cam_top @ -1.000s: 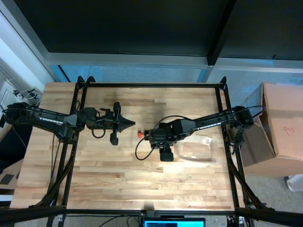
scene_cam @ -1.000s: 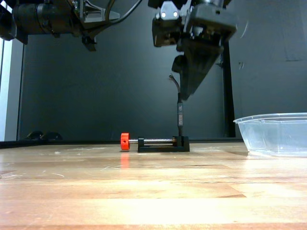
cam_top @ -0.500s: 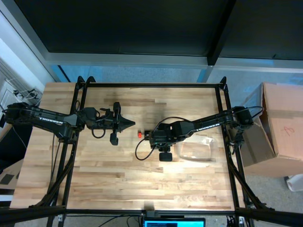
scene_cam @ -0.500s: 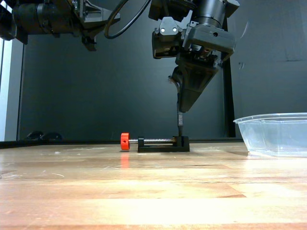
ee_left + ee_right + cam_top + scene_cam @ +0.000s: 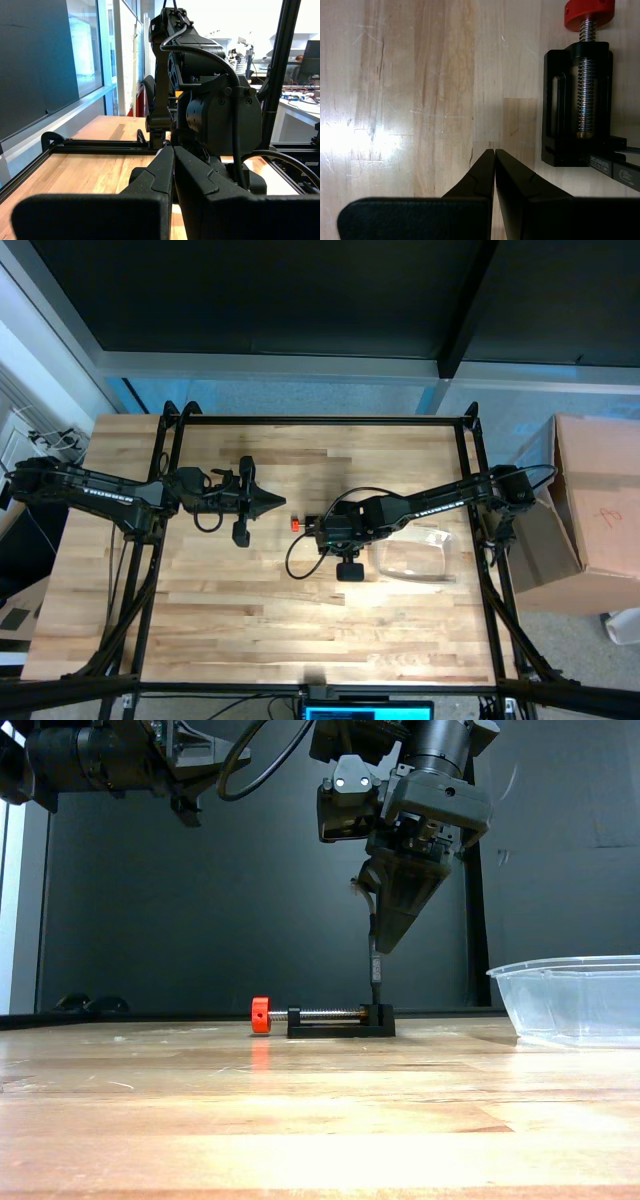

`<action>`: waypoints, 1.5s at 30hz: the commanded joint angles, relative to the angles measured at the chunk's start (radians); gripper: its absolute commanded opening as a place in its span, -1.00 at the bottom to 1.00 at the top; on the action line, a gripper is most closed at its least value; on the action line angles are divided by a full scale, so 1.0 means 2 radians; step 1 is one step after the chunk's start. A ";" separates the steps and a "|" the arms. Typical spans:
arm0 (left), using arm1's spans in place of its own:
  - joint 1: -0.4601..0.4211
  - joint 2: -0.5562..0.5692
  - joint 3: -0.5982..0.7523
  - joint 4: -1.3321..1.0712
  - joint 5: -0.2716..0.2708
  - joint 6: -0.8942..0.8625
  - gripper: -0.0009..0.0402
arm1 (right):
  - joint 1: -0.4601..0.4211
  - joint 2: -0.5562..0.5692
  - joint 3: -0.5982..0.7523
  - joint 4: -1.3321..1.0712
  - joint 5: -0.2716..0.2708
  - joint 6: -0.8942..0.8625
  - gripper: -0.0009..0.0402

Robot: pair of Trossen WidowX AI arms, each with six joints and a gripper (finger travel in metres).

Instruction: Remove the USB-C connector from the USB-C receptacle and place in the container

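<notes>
The USB-C connector [image 5: 375,972] stands upright in its receptacle on the black clamp fixture [image 5: 340,1019], its cable rising behind the right arm. My right gripper [image 5: 378,942] points down just above it, shut. In the right wrist view its fingertips [image 5: 494,150] meet with nothing between them. The connector [image 5: 620,172] lies off to one side, at the fixture's [image 5: 575,100] end, and is not held. My left gripper [image 5: 278,502] hovers left of the fixture, shut [image 5: 173,149] and empty.
A clear plastic container [image 5: 412,560] sits on the wooden table right of the fixture, its wall [image 5: 570,1000] low and open-topped. The fixture's red knob [image 5: 260,1014] points left. A black frame runs round the table.
The right gripper came down a little toward the connector and its fingers closed. The connector has not left its seat. The left arm has not moved.
</notes>
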 commanded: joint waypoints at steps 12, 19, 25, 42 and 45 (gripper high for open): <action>0.000 0.000 0.000 0.000 0.000 0.000 -0.96 | -0.006 -0.047 0.026 -0.039 -0.005 -0.002 -0.96; 0.000 0.000 0.000 0.000 0.000 0.000 -0.96 | -0.021 -0.097 0.026 -0.068 -0.005 -0.011 -0.96; 0.000 0.000 0.000 0.000 0.000 0.000 -0.96 | -0.031 -0.126 0.026 -0.072 -0.017 -0.023 -0.96; 0.000 0.000 0.000 0.000 0.000 0.000 -0.96 | -0.063 -0.129 0.026 -0.081 -0.027 -0.041 -0.96; 0.000 0.000 0.000 0.000 0.000 0.000 -0.96 | -0.077 -0.129 0.025 -0.081 -0.027 -0.053 -0.96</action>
